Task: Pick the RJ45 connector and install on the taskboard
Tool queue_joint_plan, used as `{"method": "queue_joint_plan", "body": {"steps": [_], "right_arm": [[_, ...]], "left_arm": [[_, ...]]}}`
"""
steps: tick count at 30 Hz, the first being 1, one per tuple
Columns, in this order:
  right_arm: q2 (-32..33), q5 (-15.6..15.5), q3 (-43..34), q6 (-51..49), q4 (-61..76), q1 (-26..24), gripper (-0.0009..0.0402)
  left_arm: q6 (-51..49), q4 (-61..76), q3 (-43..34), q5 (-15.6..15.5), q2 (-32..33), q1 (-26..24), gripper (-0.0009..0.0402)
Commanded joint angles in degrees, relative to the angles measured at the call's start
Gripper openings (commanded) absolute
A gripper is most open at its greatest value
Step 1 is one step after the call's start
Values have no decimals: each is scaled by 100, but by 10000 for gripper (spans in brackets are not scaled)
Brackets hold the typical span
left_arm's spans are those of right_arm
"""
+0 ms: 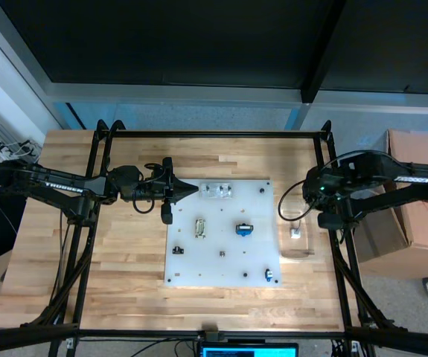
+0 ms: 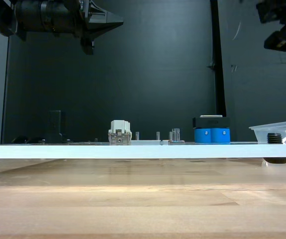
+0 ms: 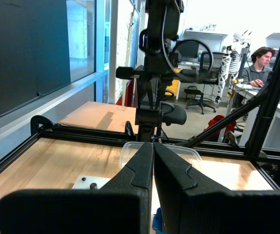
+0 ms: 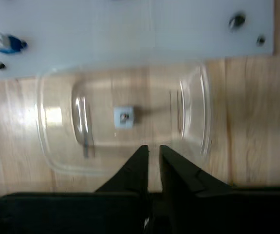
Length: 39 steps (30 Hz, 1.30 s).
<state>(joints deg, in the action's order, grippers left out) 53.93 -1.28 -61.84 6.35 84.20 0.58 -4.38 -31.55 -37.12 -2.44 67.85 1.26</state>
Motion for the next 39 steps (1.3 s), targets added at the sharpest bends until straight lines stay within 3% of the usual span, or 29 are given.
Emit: {"method": "queue_joint_plan", "body": {"steps": [1, 7, 17, 29, 39], "right_arm": [[136, 33, 210, 96, -52, 61, 96], [409, 39, 658, 238, -614, 190, 166], [686, 28, 1397, 697, -1600, 1005, 160], [693, -39, 2203, 981, -2337, 1049, 160], [693, -24, 2214, 1189, -2433, 1106, 160]], "left_arm": [[0, 0, 0, 2, 0, 2, 0], [0, -2, 0, 2, 0, 2, 0], [0, -2, 0, 2, 0, 2, 0], [0, -2, 0, 2, 0, 2, 0], [0, 0, 0, 2, 0, 2, 0]]}}
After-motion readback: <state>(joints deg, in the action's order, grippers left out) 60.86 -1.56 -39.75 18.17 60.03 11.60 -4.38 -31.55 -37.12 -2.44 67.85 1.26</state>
